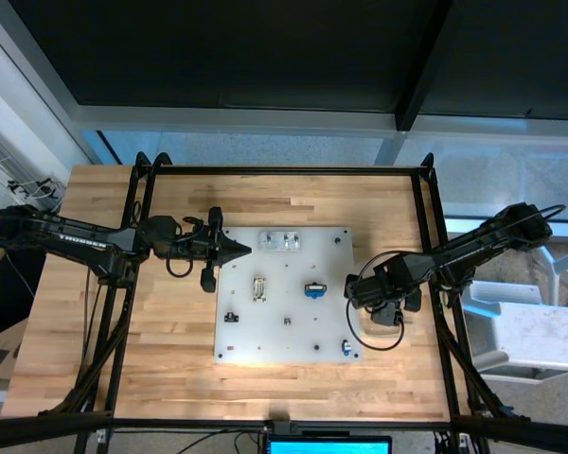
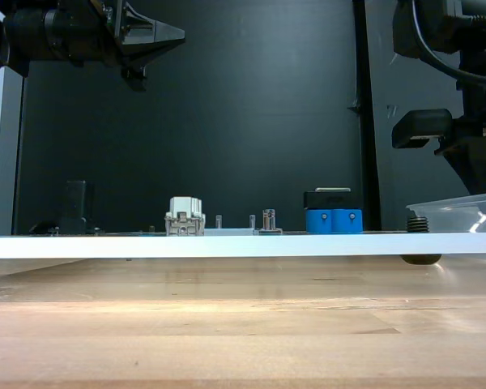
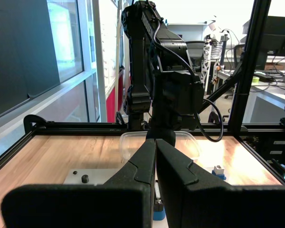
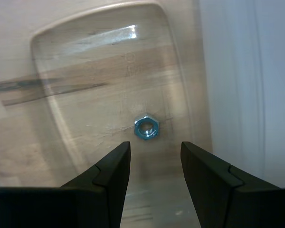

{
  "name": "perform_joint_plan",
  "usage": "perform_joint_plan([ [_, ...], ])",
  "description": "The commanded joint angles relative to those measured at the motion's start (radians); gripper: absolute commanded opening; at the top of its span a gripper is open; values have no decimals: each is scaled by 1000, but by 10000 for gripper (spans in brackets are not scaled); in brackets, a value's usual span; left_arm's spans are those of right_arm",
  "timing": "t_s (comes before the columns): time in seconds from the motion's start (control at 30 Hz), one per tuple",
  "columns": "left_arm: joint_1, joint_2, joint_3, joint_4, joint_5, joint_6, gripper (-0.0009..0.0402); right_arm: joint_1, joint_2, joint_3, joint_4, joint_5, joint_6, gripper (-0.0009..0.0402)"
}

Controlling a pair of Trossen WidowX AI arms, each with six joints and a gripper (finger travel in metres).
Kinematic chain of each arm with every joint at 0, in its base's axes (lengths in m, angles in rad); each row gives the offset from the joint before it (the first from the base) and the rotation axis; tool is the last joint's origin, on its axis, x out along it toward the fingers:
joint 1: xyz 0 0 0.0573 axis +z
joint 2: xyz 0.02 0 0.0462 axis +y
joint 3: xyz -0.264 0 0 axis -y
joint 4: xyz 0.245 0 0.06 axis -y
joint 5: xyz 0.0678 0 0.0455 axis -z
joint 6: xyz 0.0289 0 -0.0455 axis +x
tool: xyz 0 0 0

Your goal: Pick the M12 fastener and fasten on the M12 threads

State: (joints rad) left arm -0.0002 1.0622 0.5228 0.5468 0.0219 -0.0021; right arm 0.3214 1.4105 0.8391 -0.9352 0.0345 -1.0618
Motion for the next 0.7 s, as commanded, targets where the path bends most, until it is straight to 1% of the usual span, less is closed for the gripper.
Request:
perform_joint_plan([
  [0.03, 0, 0, 0, 0, 0, 0, 0, 2, 0, -18, 17, 0, -3, 146],
  [0.27, 0, 0, 0, 0, 0, 0, 0, 5, 1, -33, 40, 0, -2, 146],
  [0.53, 0, 0, 0, 0, 0, 0, 0, 5, 52, -37, 61, 0, -2, 146],
  [0.7, 0, 0, 0, 0, 0, 0, 0, 6, 53, -60, 92, 0, -2, 146],
])
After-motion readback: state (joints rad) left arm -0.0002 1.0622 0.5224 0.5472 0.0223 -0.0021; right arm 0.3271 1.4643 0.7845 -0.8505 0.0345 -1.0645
